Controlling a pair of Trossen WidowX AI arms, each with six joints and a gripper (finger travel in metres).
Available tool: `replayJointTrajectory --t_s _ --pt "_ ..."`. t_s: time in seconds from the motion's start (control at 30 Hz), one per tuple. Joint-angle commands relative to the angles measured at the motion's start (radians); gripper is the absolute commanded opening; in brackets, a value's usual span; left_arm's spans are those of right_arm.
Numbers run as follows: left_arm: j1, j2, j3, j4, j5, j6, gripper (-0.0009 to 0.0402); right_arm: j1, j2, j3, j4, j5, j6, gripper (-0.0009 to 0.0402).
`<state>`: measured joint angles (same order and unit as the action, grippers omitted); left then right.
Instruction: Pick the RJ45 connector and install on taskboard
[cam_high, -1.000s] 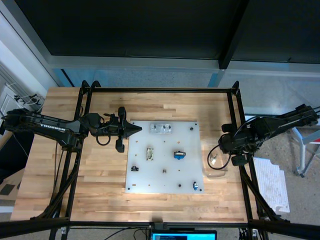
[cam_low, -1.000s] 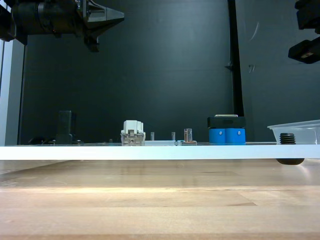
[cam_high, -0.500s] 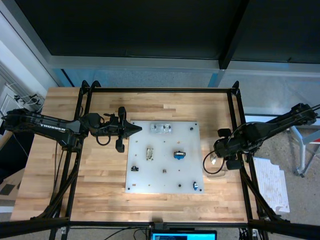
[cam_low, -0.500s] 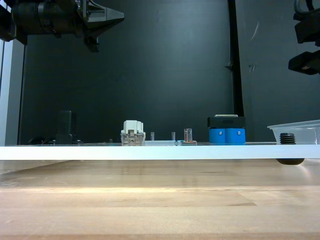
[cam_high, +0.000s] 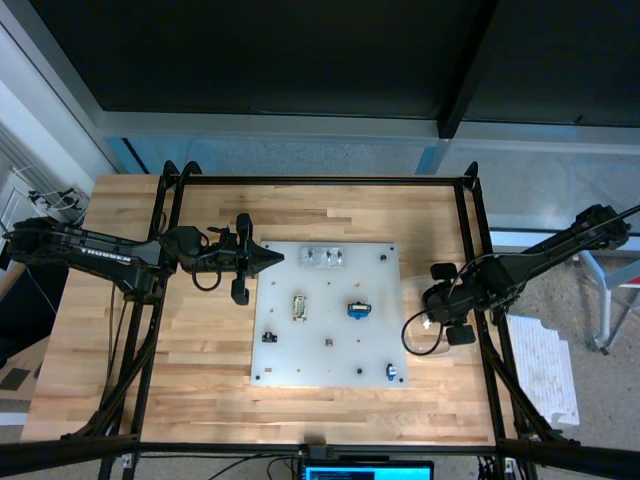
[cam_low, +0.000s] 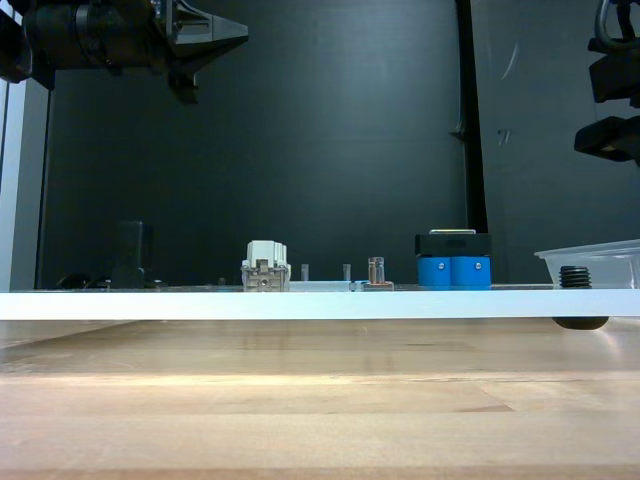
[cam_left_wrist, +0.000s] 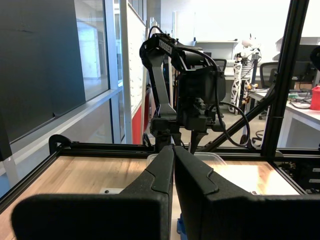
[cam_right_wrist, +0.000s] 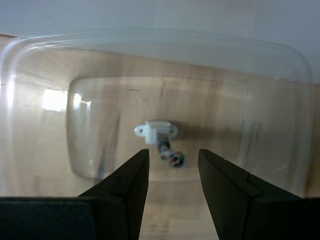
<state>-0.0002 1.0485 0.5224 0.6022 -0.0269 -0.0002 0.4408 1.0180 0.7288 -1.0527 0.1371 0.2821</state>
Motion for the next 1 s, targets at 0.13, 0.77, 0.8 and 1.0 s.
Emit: replayJointTrajectory --t_s 0.13,0.77,0.8,1.0 --pt "0.000 0.000 0.000 0.000 0.000 0.000 0.0000 0.002 0.027 -0.028 0.055 -0.008 0.001 0.0135" --pt "0.000 0.000 0.000 0.000 0.000 0.000 0.0000 0.006 0.055 -0.048 0.077 -0.029 0.000 0.0096" --pt "0.000 0.000 0.000 0.000 0.000 0.000 0.0000 0.007 0.056 -0.051 0.080 -0.034 0.000 0.0094" --pt "0.000 0.000 0.000 0.000 0.000 0.000 0.0000 0.009 0.071 -0.061 0.100 -0.033 0.008 0.0092"
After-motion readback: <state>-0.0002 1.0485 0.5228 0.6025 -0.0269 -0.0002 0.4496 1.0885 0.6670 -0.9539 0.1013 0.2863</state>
